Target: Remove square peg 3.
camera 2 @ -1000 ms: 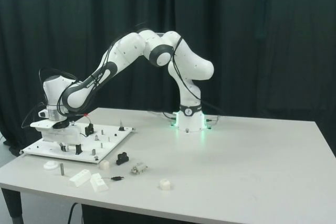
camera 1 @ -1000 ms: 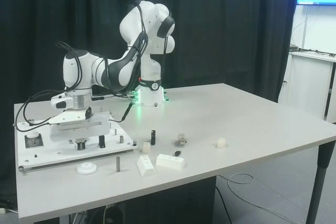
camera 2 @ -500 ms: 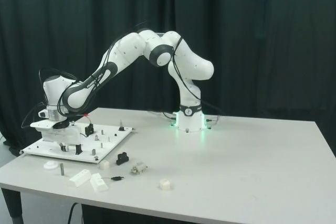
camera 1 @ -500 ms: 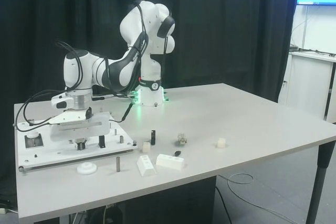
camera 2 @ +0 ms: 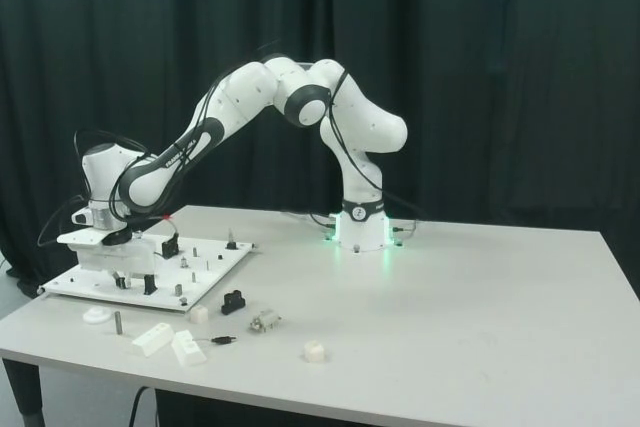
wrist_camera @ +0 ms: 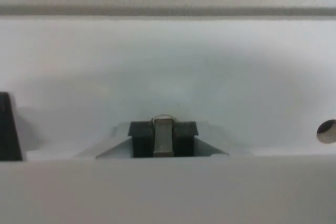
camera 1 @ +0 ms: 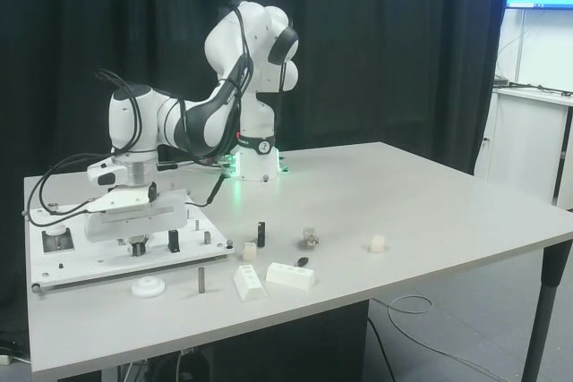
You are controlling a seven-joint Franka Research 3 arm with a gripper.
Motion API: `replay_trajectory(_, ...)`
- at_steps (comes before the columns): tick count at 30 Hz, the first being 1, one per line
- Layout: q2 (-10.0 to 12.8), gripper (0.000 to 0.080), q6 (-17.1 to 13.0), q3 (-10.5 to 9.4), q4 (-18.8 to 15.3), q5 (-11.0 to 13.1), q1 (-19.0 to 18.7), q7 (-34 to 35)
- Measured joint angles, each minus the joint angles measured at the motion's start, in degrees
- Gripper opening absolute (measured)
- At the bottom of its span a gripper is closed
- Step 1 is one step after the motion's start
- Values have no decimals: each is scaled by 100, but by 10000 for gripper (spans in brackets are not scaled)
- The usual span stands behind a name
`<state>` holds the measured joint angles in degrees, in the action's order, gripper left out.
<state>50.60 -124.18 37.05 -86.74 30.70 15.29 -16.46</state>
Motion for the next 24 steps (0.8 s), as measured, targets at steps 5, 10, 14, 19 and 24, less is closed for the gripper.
replay_trajectory(5,-12,76,25,5,0,0,0,-129)
replay_trajectory(10,-17,76,39,8,2,0,1,-168)
replay_trajectory(14,-17,76,40,8,2,0,1,-184)
replay_trajectory(19,-17,76,40,8,2,0,4,-184)
replay_trajectory(24,-18,75,40,8,3,4,7,-181)
